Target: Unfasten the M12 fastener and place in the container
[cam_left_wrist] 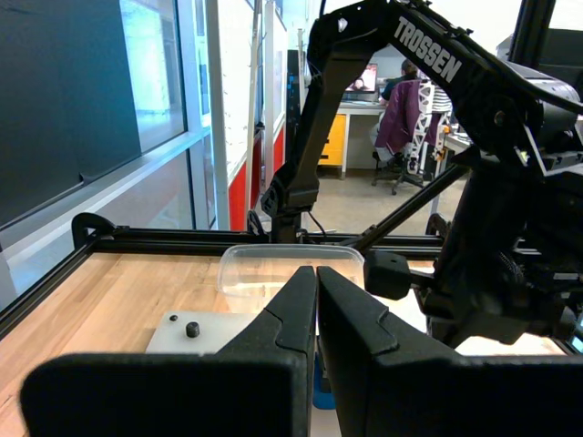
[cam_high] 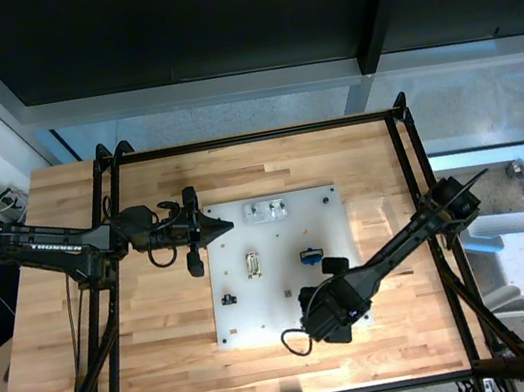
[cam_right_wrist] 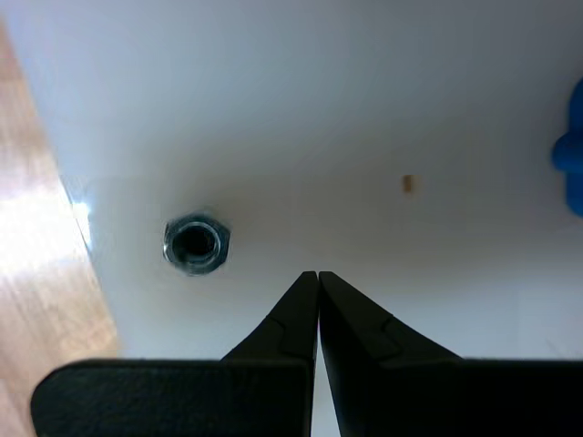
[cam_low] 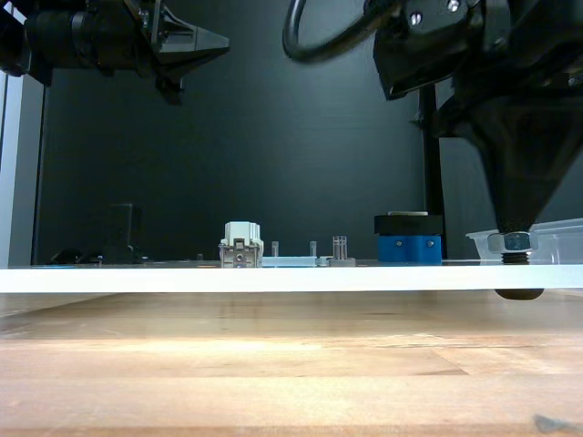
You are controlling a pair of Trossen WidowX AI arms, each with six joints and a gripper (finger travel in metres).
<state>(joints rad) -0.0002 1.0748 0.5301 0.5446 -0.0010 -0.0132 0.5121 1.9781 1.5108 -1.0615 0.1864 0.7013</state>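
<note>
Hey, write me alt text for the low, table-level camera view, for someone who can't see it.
The right gripper, shut, points straight down with its tip close above a silver nut on its black stud at the right end of the white board, with the clear container behind. The left gripper, also shut, hangs high at the left.

Robot lab: 2 Trossen arms [cam_high: 48,249], framed bench [cam_high: 161,315], bkgd desks [cam_left_wrist: 357,106].

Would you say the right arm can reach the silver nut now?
Probably yes: the right pincer, shut, hangs close beside the nut on its stud, nothing between; it must open first. The left pincer, shut, hovers over the far left of the board.
</note>
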